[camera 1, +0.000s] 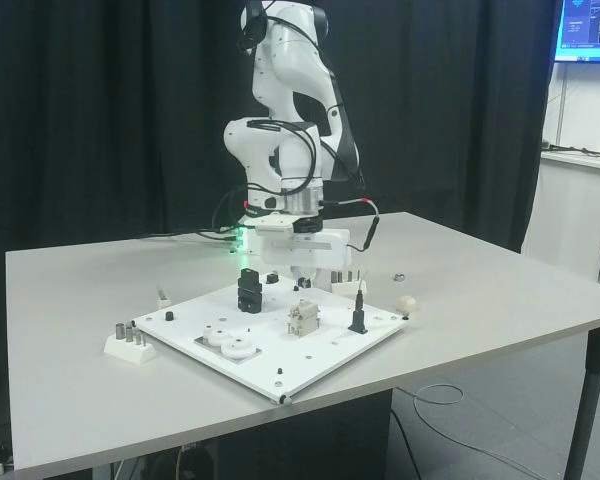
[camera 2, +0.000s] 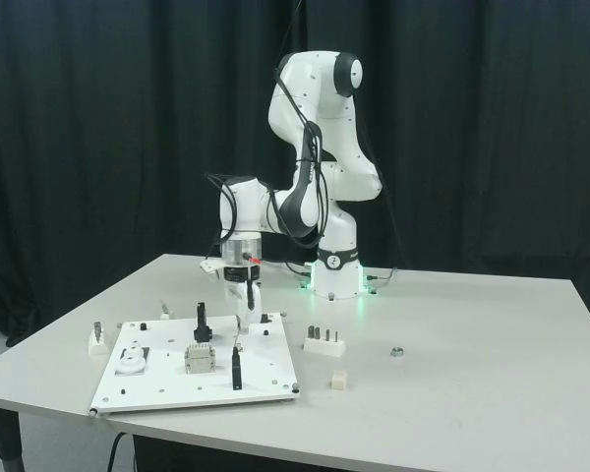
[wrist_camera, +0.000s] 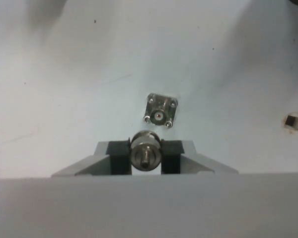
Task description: Place BNC.
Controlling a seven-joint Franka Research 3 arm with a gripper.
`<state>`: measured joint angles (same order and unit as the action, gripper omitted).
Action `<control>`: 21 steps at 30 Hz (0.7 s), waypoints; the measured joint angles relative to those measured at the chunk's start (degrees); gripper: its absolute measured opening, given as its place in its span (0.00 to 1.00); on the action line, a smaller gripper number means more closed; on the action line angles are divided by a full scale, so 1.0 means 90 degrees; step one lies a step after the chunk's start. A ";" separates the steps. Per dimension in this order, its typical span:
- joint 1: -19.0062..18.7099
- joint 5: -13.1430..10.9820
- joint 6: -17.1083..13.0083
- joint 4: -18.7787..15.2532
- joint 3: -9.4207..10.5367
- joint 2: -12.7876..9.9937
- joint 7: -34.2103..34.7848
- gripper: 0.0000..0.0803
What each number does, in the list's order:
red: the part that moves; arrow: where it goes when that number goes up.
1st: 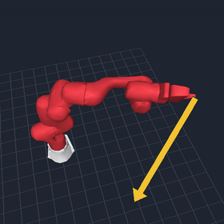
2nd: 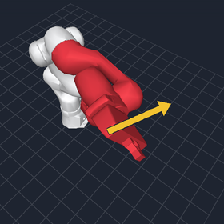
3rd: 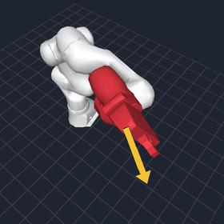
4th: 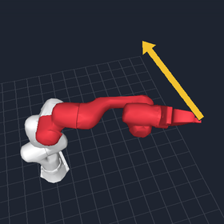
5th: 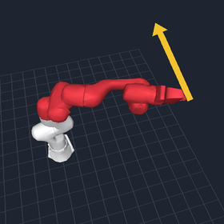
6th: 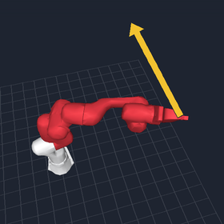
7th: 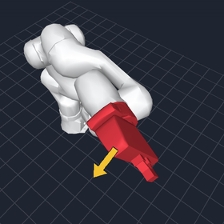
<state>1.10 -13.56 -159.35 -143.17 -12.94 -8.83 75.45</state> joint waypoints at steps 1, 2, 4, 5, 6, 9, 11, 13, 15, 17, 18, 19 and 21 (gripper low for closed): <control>0.0000 0.0011 0.0000 0.0000 0.0000 0.0000 0.0004 0.15; 0.0000 0.0022 0.0000 0.0001 0.0000 0.0000 0.0009 0.15; 0.0000 0.0048 0.0000 0.0002 0.0000 0.0000 0.0030 0.15; 0.0000 0.0061 0.0000 0.0002 0.0000 0.0000 0.0042 0.15; 0.0000 0.0068 0.0000 0.0003 0.0000 0.0000 0.0046 0.15; 0.0000 0.0072 0.0000 0.0003 0.0000 0.0000 0.0049 0.15; 0.0000 0.0073 0.0000 0.0003 0.0000 0.0000 0.0049 0.15; 0.0000 0.0073 0.0000 0.0003 0.0000 0.0000 0.0049 0.15; 0.0000 0.0073 0.0000 0.0003 0.0000 0.0000 0.0049 0.15; 0.0000 0.0075 0.0000 0.0003 0.0000 0.0000 0.0049 0.15; 0.0000 0.0077 0.0000 0.0003 0.0000 0.0000 0.0049 0.15; -0.0001 0.0078 0.0000 0.0003 0.0000 0.0000 0.0049 0.15; -0.0005 0.0082 0.0000 0.0004 0.0000 0.0000 0.0049 0.15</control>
<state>1.05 -12.82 -159.35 -143.13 -12.94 -8.83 75.90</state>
